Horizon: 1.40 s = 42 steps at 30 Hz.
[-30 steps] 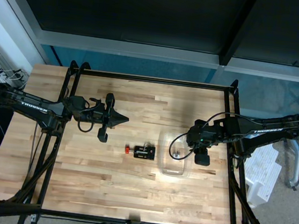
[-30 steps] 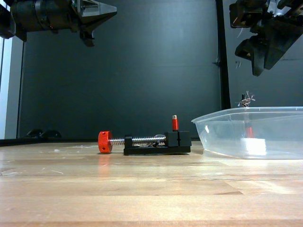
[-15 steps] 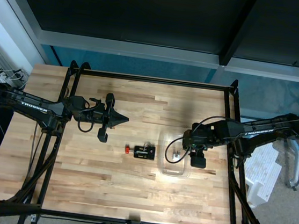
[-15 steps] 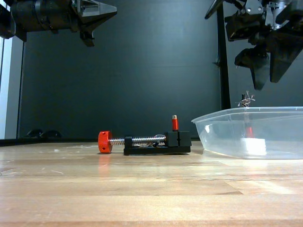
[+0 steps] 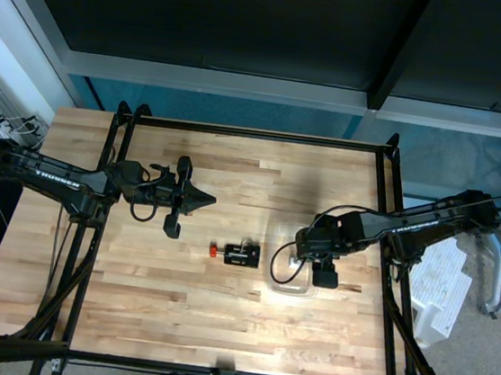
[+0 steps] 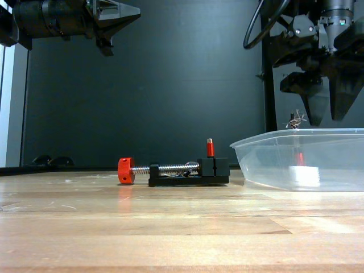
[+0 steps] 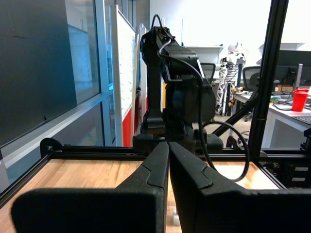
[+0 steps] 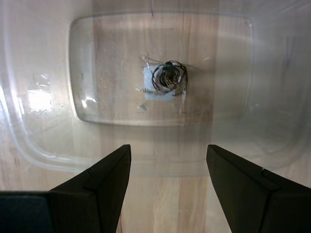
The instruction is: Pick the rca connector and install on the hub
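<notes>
Right wrist view shows the rca connector inside the clear tray, resting on a small white square with fine wire looped around it. Your right gripper hangs above it, spread wide open. Expect the plug to be light, hard and slick, so pinch its metal body, not the springy wire. The hub lies just beside the tray. The left gripper is parked high, jaws together.

Overhead view, table-level view — both share the tray
</notes>
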{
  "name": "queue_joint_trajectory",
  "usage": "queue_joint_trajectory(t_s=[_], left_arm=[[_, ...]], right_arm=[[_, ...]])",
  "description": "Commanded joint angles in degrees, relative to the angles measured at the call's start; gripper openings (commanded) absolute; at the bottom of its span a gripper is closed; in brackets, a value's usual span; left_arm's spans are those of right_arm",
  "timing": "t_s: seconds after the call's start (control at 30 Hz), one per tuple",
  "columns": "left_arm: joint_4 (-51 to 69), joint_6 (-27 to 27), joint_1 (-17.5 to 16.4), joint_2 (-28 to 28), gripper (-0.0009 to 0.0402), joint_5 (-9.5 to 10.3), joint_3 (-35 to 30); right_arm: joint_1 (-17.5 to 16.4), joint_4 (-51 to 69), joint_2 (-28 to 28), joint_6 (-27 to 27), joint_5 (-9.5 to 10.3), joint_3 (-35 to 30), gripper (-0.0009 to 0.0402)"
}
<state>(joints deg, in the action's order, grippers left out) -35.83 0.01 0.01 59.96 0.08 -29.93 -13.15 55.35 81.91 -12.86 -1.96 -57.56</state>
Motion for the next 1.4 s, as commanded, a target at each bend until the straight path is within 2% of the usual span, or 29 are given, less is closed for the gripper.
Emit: queue_joint_trajectory(t_s=[0.03, 0.57, 1.4], left_arm=[[-0.02, 0.00, 0.00, 0.02, 0.0000, -0.02, -0.02], [0.00, 0.00, 0.00, 0.02, 0.0000, -0.02, -0.02], [0.00, 0.00, -0.02, 0.02, 0.0000, -0.02, -0.02]], right_arm=[[-0.44, -1.16, 1.53, -0.20, 0.00, 0.04, 0.0216], [-1.14, -5.22, 6.67, -0.17, -0.04, 1.18, 0.0216], [-1.16, -5.55, 6.71, -0.20, -0.02, 1.18, 0.0216]])
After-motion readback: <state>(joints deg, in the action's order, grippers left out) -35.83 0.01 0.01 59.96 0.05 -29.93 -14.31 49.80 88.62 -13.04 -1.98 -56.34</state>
